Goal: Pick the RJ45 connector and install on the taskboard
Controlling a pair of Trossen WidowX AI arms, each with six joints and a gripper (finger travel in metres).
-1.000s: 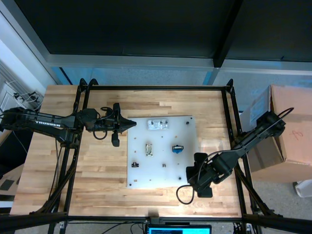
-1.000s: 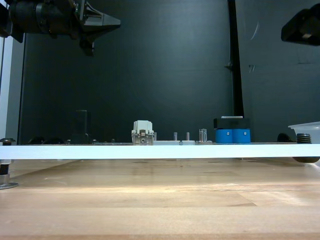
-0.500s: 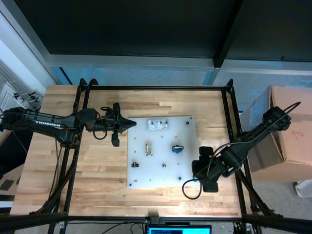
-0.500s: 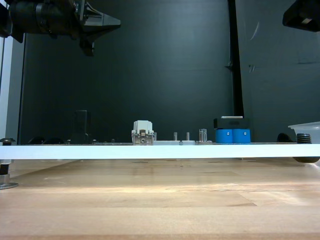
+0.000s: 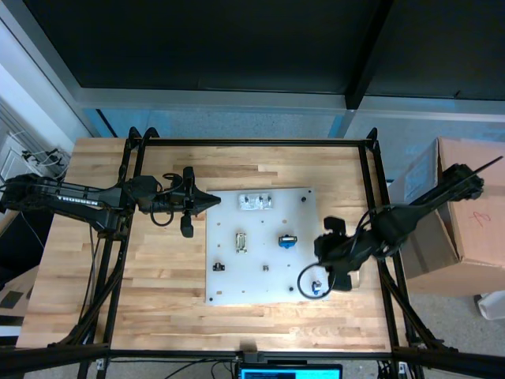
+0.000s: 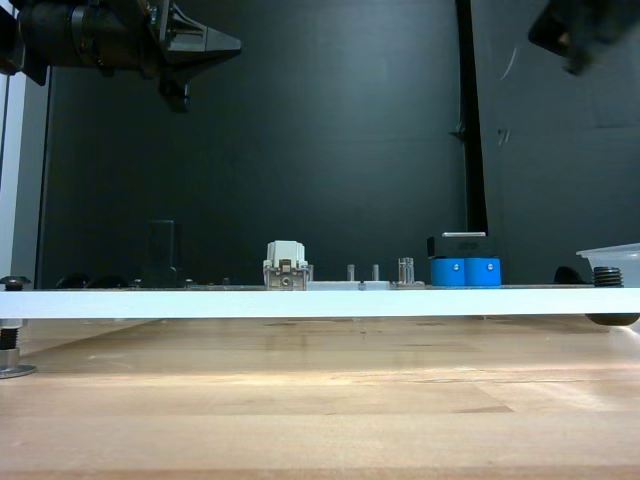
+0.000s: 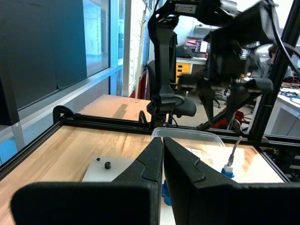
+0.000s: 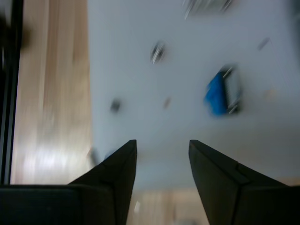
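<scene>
left gripper (image 7: pixel 163 140): board (image 5: pixel 237 278) left, fingers together | right gripper (image 8: pixel 161 142): board right, spread | RJ45 connector: unclear

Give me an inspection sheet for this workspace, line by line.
Surface: wooden table, white taskboard centred.
Job's things: RJ45 connector in neither end effector; position cannot be told. Blue part on taskboard.
Clutter: clear tray right of board.
End effectors: left end effector shut, high over board's left edge; right end effector open, empty, over board's right edge.
Cables: black loop under right arm.
Surroundings: cardboard box beyond table's right.
</scene>
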